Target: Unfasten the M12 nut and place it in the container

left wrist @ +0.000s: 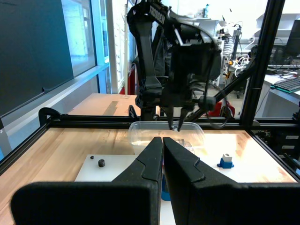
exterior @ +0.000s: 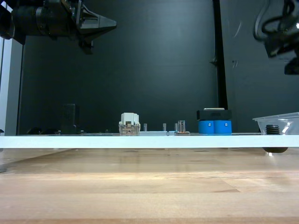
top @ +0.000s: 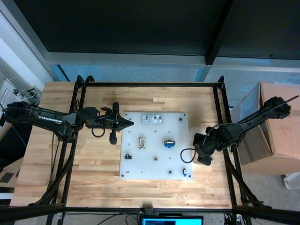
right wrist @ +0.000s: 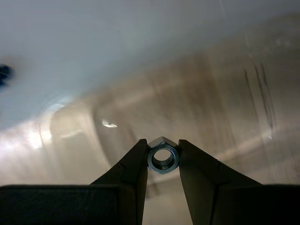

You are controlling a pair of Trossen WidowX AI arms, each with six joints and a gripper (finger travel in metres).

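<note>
high view: the left gripper (top: 127, 123) hangs over the far left edge of the white board (top: 154, 154). the right gripper (top: 205, 158) hangs just off the board's right edge.

low view: the black ribbed stud (exterior: 272, 129) stands bare, its ribs showing and no nut on it, in front of the clear container (exterior: 276, 118). both grippers are high above the board.

left wrist view: the left gripper's jaws are pressed together and hold nothing. beyond them the right gripper hangs over the clear container.

right wrist view: the small silver m12 nut (right wrist: 163, 158) is pinched between the right gripper's 2 fingertips. its hole faces the camera and it is clear of its stud, with a blurred pale surface below.

progress, as a judgement: the unfastening looks done. what is left is to let the nut go into the container, which appears to lie under the right gripper.
</note>
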